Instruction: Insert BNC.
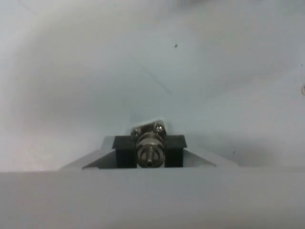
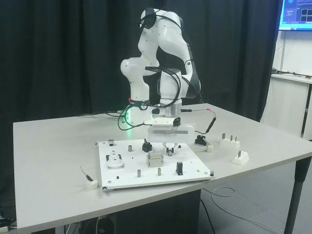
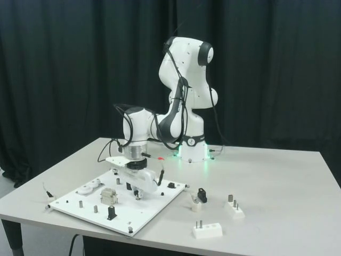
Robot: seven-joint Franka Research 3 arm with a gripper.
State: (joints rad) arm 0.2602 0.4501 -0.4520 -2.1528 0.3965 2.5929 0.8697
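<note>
Gripper (image 2: 168,145) low over white board (image 2: 190,168), black fingers (image 1: 125,151) clamped on BNC (image 1: 150,150) from both sides. BNC sits directly between fingertips, just above board. Arm (image 3: 178,101) folded, wrist pointing straight down. Wrist view alone shows connector's metal barrel and flange screws; room views show grey table (image 3: 277,181) and board fixtures.

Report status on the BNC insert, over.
Gripper low over the white board. BNC connector dead ahead in wrist view, on its black mount. Nothing visibly in the way.
</note>
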